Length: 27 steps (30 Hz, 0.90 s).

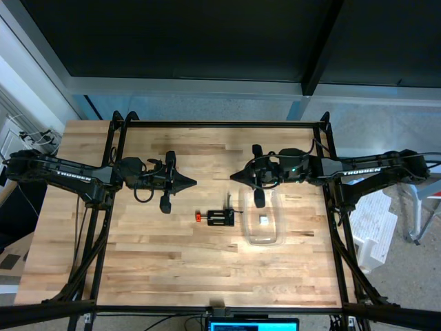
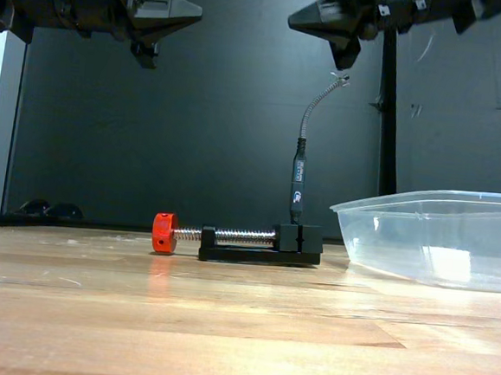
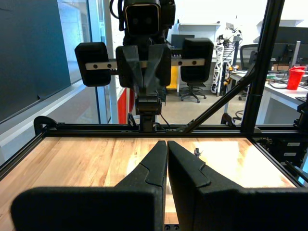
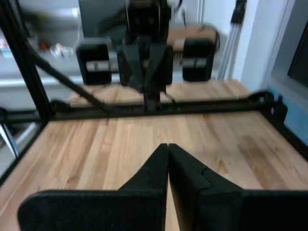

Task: Pick the USB-C connector and install on taskboard

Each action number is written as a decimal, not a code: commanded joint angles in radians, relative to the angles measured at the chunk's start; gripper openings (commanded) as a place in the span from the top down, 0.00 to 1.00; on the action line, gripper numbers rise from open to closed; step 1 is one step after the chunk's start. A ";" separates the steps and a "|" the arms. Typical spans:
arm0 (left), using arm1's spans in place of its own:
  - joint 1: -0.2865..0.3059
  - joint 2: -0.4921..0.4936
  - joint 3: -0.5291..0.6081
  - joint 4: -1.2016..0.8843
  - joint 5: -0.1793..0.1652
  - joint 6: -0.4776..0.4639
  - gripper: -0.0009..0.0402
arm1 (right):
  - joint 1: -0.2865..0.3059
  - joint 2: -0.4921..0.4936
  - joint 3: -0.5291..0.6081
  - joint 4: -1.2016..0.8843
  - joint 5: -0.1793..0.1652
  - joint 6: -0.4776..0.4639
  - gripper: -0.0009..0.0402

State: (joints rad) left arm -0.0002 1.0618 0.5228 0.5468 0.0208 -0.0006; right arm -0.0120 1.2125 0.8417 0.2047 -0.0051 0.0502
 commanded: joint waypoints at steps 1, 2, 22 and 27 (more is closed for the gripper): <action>0.000 0.000 0.000 0.000 0.000 0.000 0.98 | -0.015 -0.026 -0.058 0.101 -0.028 -0.003 0.98; 0.000 0.000 0.000 0.000 0.000 0.000 0.98 | -0.020 -0.034 -0.074 0.128 -0.032 -0.004 0.98; 0.000 0.000 0.000 0.000 0.000 0.000 0.98 | -0.009 -0.046 -0.222 0.339 -0.032 -0.016 0.98; 0.000 0.000 0.000 0.000 0.000 0.000 0.98 | -0.006 -0.046 -0.222 0.338 -0.006 -0.032 0.98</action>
